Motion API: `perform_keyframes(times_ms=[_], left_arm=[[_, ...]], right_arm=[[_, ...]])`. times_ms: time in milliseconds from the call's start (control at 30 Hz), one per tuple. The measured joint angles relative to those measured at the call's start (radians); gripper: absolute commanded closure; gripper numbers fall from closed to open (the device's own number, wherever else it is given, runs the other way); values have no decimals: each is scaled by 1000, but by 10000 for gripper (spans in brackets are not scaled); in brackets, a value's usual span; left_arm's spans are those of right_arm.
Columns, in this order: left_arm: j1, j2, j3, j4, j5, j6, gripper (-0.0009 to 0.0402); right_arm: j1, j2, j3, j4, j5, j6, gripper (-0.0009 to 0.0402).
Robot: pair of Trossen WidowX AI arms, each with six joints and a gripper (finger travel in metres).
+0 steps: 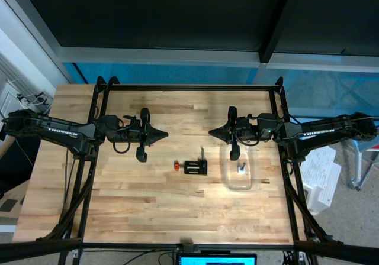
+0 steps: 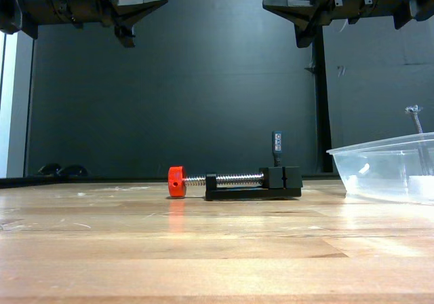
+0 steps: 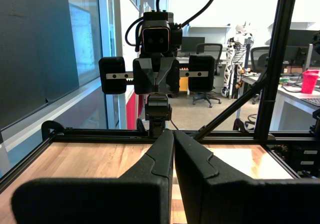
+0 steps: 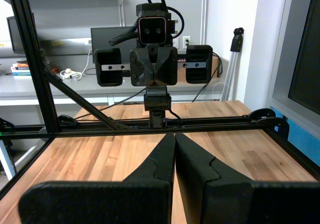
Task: Pick the usb-c connector and install on the hub
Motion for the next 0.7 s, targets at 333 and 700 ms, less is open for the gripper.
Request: perform_keyframes(times_ms=[333,700], left_arm=[[0,0,0,0,0,0,393],[0,0,0,0,0,0,393]], right_arm=[[0,0,0,0,0,0,393],[1,-7,0,0,0,61,393]])
